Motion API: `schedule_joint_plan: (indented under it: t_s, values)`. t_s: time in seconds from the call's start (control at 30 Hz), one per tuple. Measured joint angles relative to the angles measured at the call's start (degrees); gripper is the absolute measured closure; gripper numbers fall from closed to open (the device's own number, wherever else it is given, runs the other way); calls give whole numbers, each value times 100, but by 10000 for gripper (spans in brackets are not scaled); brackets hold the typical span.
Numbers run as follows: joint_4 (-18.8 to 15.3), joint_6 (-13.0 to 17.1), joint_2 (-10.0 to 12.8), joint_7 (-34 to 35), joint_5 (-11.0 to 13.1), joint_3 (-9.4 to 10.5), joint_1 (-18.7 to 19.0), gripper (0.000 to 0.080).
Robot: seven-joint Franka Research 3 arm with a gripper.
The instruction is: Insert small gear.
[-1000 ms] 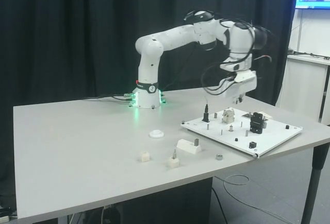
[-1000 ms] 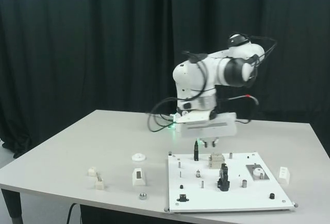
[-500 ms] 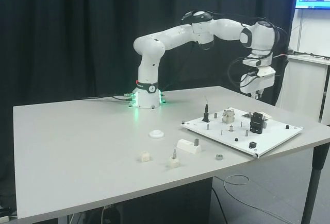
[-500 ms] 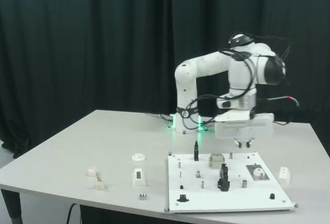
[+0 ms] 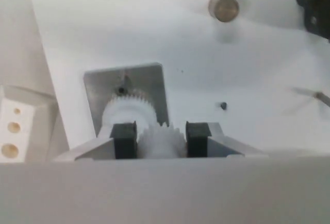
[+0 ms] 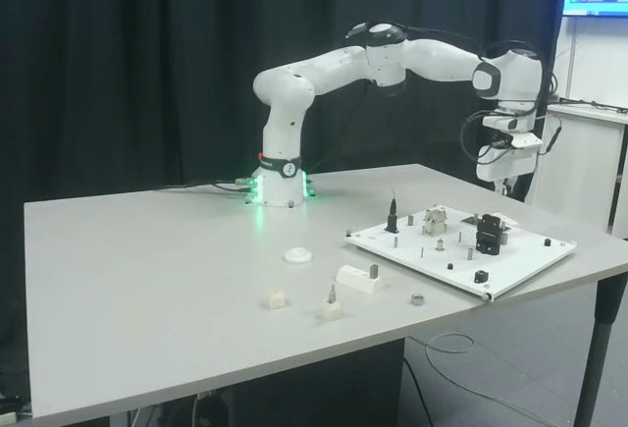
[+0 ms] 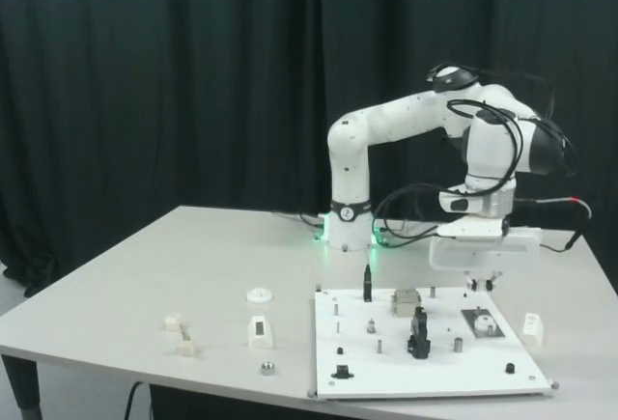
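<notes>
**Claw with small gear above grey plate**

Between the black pads (image 5: pixel 124 139) sat the small gear (image 5: pixel 162 140), white, toothed; the claw (image 5: pixel 161 140) was clenched on it, one pad on each side. Just beyond the gear in the wrist view, a larger white gear (image 5: pixel 128 112) sat on a grey metal plate (image 5: pixel 149 87); the two gears' teeth looked close together, but contact could not be told. A small dark hole showed in the plate near the larger gear. The plate lay on the white board (image 5: pixel 154 23), near its edge. A round metal peg (image 5: pixel 224 7) stood on the board well apart from the plate, and a white block (image 5: pixel 15 131) with three holes lay off the board, beside that edge.

In the room views the claw (image 7: pixel 482 283) hung over the far right part of the board (image 7: pixel 425 381), above the plate (image 7: pixel 480 322), with the white arm (image 6: pixel 392 54) stretched out from its base. On the grey counter (image 6: pixel 147 270), well apart from the board, lay a white disc (image 6: pixel 297 254) and several small white blocks.
</notes>
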Motion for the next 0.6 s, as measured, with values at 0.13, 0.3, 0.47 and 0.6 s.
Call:
schedule_joint_plan:
  t_s: [0.13, 0.3, 0.47, 0.6]
  values:
    - [20, 137, 0, 2, 0, 112, -4, 603]
    - [53, 282, 0, 8, 3, 261, -21, 603]
    - [105, 365, -1, 62, 6, 400, -48, 603]
    - [138, 407, -1, 132, 6, 486, -59, 603]
